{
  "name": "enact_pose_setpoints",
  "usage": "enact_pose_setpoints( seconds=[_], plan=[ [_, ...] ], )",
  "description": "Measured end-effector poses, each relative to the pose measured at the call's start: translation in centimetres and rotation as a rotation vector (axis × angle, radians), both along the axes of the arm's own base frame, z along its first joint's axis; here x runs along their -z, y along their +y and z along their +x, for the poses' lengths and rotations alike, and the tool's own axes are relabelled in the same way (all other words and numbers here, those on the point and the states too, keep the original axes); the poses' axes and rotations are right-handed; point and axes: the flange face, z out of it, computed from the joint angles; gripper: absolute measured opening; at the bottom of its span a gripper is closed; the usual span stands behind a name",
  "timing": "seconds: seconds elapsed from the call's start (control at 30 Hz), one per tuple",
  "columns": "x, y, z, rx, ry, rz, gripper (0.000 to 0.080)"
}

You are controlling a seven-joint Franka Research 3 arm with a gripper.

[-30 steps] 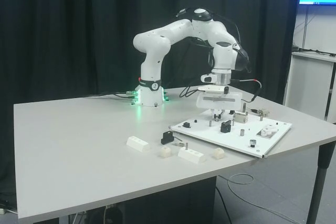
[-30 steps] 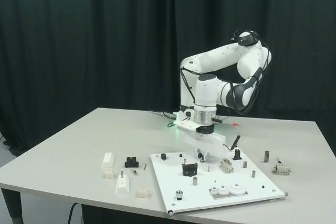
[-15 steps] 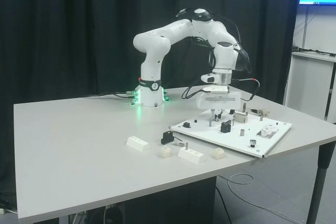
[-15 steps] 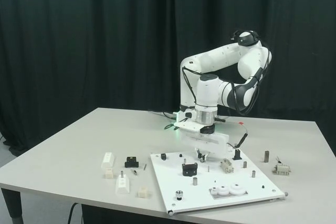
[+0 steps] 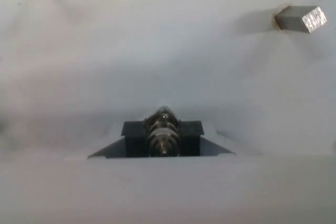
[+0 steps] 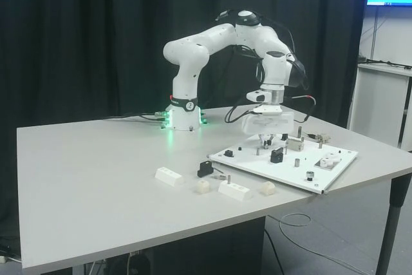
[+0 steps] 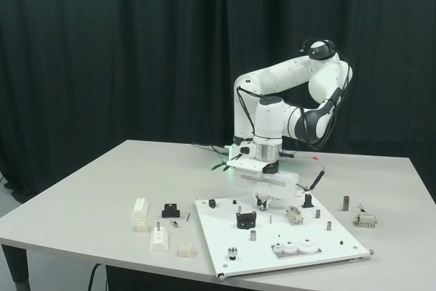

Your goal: Remove BNC.

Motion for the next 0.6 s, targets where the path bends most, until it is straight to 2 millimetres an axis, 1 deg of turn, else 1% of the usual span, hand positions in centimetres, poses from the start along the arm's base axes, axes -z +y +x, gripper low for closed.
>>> enact_pose_setpoints(
  seconds=[0.6],
  plan=[
    [-0.02, 0.02, -0.01, -0.296, 0.017, -0.008, 0.0124]
  ],
)
